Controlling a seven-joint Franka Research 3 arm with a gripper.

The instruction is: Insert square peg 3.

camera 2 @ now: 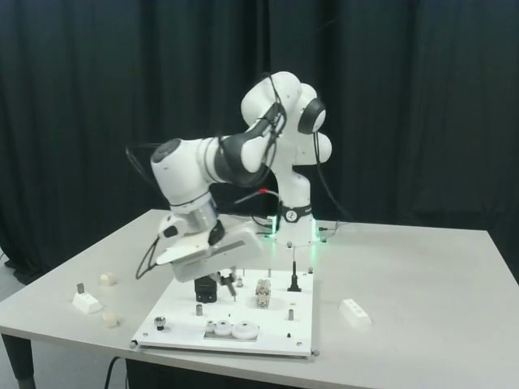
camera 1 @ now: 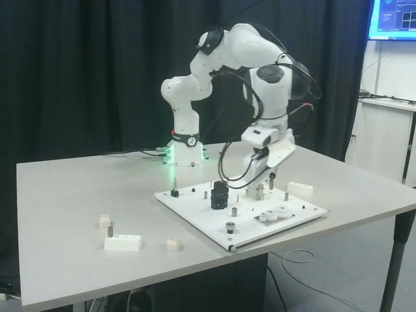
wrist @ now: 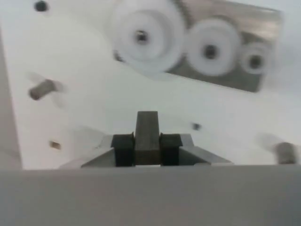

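Nothing readable anywhere here: no label, number or brand shows on the white board [camera 1: 195, 201], the arm or the small blocks. The screen [camera 1: 393, 19] in the corner carries markings, but they are too small to read.

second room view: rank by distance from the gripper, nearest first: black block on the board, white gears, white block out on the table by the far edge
1. Black block, just below the gripper.
2. White gears, at the board's front edge.
3. White block, off the board, on the table.
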